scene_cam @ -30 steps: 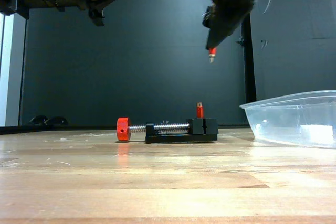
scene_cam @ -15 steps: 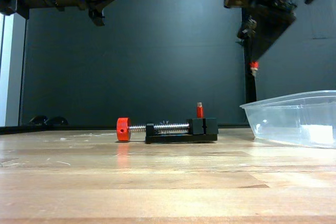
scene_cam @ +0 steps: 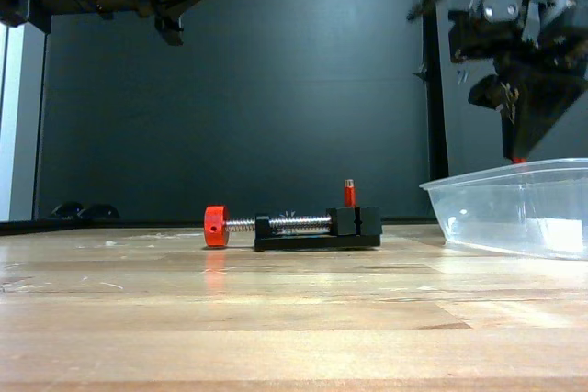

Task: Remove the RCA connector from the receptacle and place in the container

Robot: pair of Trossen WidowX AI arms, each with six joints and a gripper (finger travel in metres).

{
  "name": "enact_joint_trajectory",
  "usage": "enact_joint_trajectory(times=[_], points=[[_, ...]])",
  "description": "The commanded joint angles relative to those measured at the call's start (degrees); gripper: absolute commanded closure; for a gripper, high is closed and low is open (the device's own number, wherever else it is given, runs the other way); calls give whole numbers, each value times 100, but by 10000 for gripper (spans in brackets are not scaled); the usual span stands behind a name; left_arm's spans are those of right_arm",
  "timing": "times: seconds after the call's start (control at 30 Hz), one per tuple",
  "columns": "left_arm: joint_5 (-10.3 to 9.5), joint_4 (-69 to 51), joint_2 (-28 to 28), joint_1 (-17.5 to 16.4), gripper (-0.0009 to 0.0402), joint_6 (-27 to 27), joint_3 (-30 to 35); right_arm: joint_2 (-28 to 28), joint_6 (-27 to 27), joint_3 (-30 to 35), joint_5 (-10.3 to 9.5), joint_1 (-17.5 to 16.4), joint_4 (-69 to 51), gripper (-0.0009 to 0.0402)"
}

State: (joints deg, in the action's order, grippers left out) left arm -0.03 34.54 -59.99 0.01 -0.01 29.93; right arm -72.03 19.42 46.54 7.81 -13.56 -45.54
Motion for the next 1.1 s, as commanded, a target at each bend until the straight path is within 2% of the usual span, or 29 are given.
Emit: enact_joint_trajectory(times=[0.03,0.23,0.57,0.8,1.1], points=[[0,2,-2,0,393,0,2,0,76,-136,-2,-7,7,393],[0,2,-2,-2,393,0,2,0,138,-326,17,-9,42,380],[0,2,0,0,393,0,2,0,223,-350,15,-9,127,284],[0,0,-2,-2,393,0,2,0,299,-330,11,-9,122,247],[0,2,-2,0,393,0,2,0,225,382,15,-4,-387,236]])
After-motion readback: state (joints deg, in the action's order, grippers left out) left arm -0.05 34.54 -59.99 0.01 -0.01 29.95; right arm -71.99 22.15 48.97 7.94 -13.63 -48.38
